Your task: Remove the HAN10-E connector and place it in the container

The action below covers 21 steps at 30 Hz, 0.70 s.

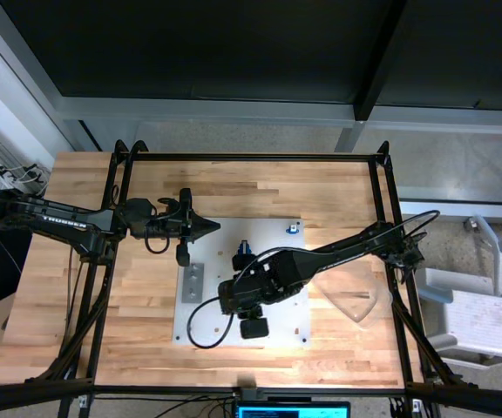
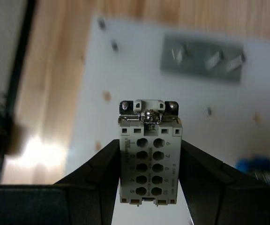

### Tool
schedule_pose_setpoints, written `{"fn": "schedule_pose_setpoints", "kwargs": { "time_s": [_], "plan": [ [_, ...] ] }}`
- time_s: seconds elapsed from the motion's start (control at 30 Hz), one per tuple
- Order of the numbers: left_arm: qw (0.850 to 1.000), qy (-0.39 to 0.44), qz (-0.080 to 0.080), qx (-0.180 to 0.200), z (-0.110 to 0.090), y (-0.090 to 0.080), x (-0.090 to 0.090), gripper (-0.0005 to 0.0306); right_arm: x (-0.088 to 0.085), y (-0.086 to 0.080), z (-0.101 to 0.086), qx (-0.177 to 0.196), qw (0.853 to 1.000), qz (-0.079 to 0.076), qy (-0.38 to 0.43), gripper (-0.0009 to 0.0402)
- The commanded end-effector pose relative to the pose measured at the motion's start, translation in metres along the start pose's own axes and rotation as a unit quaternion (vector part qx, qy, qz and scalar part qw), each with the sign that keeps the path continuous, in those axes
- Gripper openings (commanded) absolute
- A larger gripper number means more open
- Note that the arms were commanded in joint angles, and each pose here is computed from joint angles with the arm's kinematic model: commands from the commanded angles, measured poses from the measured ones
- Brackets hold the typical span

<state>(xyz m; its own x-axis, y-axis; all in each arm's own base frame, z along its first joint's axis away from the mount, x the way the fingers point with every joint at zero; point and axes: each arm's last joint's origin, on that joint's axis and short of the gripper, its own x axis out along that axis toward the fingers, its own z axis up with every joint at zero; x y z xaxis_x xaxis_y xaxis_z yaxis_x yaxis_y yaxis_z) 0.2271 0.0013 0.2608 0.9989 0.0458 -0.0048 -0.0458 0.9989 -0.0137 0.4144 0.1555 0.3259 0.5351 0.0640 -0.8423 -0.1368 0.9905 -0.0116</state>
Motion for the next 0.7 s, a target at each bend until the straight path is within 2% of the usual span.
{"fn": "schedule_pose_setpoints", "kwargs": {
  "time_s": [0.03,0.1,0.13,0.7],
  "plan": [
    [1.000,0.000,0.000,0.000,0.000,0.000,0.000,0.0000,0.006,-0.001,-0.014,0.010,1.000,0.012,-0.022,0.0052],
    [1.000,0.000,0.000,0.000,0.000,0.000,0.000,0.0000,0.010,-0.001,-0.025,0.026,0.999,0.034,-0.033,0.0052],
    [1.000,0.000,0.000,0.000,0.000,0.000,0.000,0.0000,0.010,-0.002,-0.032,0.035,0.998,0.038,-0.036,0.0052],
    [1.000,0.000,0.000,0.000,0.000,0.000,0.000,0.0000,-0.020,-0.024,-0.129,0.093,0.995,0.022,0.015,0.0052]
  ]
}}
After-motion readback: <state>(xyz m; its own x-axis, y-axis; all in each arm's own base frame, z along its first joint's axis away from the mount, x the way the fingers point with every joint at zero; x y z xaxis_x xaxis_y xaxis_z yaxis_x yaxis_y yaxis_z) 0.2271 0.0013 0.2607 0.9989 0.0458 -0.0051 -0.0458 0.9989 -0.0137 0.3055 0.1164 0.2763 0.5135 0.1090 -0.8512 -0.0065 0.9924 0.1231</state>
